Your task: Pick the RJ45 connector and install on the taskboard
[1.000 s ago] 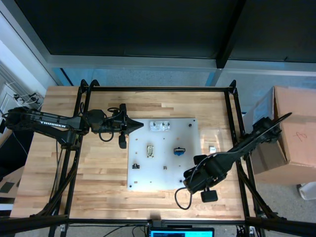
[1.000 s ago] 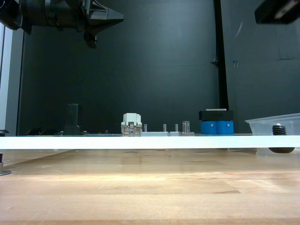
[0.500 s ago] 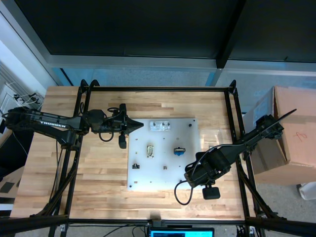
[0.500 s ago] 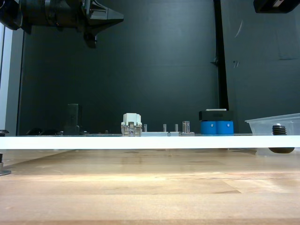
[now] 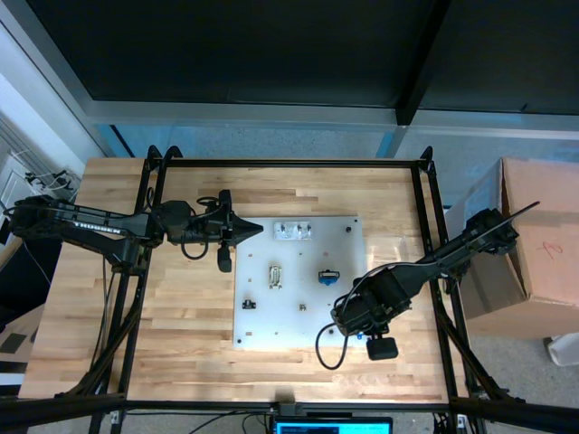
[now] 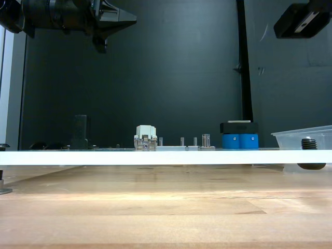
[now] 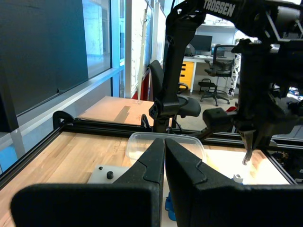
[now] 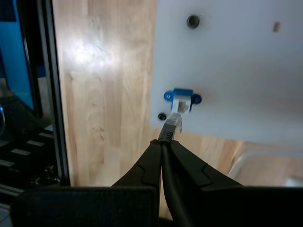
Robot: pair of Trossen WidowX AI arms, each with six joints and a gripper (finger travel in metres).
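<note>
Blue socket (image 8: 182,99) is lying just ahead of the still-unseated RJ45 connector (image 8: 173,124) as my right end effector (image 8: 162,142), clamping it by its cable, is drifting inward to line up, while my left end effector (image 7: 164,143) is hovering closed above the taskboard's (image 5: 271,321) corner.

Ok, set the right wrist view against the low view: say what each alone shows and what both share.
Only the right wrist view: the right hand holding the RJ45 plug by its cable, clear of its seat, tip pointing at the port. Only the low view: the left hand, high at the left, and a grey-white connector standing on the board. Both: the blue port, the white board, the clear tray and the wooden table.
</note>
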